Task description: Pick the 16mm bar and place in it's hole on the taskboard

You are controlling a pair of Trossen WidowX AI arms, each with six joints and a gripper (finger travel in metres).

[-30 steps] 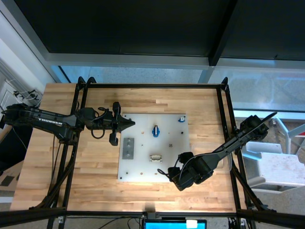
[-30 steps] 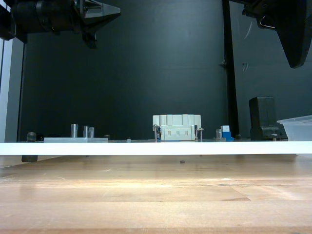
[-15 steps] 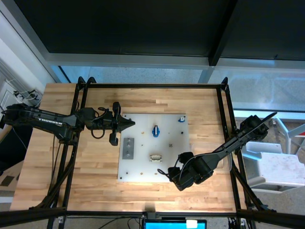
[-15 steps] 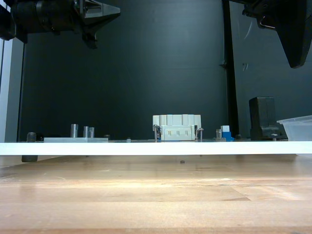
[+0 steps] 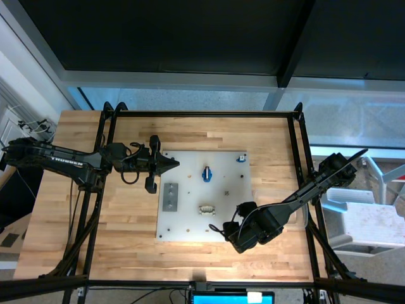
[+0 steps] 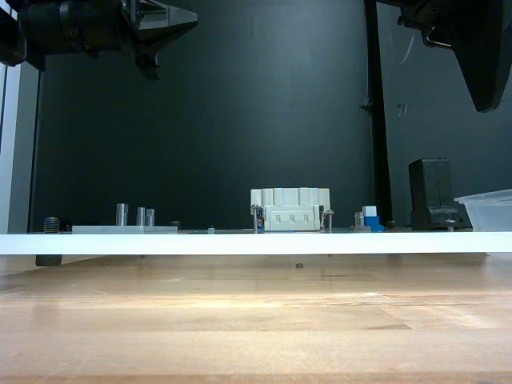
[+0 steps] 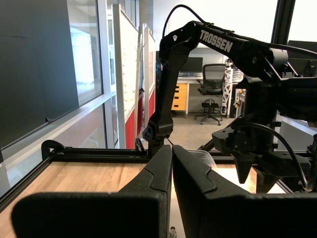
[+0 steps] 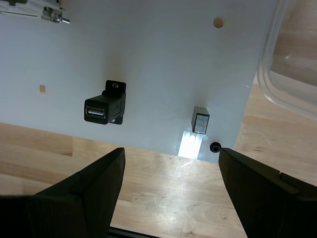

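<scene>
Low view — 16mm bar (image 6: 122, 214) below left tool (image 6: 189, 16), right tool (image 5: 219, 229) apart.

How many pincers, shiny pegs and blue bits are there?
Pincers: 2, left pincer shut, high above the board's far left corner, right pincer open over its near right part.
Shiny pegs: 3, upright in the grey block; which is the 16mm bar, cannot tell.
Blue bits: 2.
Total: 7.
</scene>
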